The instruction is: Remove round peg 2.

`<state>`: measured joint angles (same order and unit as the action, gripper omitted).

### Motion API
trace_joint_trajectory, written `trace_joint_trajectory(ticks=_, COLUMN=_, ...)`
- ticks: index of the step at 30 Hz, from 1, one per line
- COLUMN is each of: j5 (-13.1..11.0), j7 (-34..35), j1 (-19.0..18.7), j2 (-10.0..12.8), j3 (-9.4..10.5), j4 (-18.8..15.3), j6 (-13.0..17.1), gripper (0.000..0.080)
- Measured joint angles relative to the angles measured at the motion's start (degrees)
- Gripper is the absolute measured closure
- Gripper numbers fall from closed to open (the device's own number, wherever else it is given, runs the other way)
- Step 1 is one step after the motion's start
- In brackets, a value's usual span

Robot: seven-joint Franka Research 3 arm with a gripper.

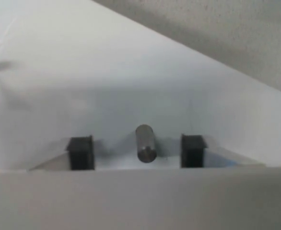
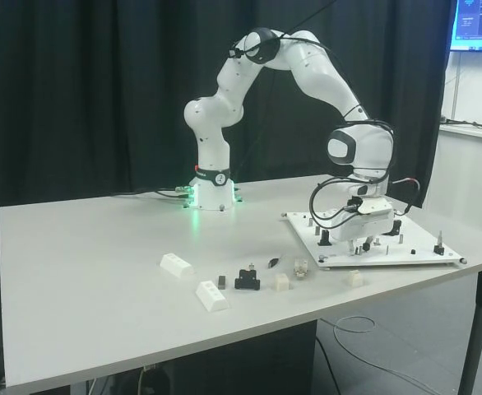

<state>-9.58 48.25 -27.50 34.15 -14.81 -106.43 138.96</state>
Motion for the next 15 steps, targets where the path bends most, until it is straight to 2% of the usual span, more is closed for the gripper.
trace_joint_trajectory(ticks=1, j5=0.0, j7=0.0, j1=0.0, j2=0.0, j3=0.00, j4=0.0, j6=0.0, gripper=0.0286)
trace_joint_trajectory(ticks=2, j5=0.0, j7=0.0, j1=0.0, j2=0.0, j3=0.01, j4=0.0, j6=0.0, gripper=0.0448)
trace_joint_trajectory(ticks=10, j5=0.1, j7=0.0, j1=0.4, j2=0.0, j3=0.01, j4=0.0, j6=0.0, gripper=0.0448)
trace_joint_trajectory(ticks=11, j5=0.1, j7=0.0, j1=0.4, j2=0.0, j3=0.07, j4=0.0, j6=-0.1, gripper=0.0728)
trace_joint_trajectory(ticks=15, j5=0.1, j7=0.0, j1=0.4, j2=0.0, j3=0.08, j4=0.1, j6=-0.1, gripper=0.0728)
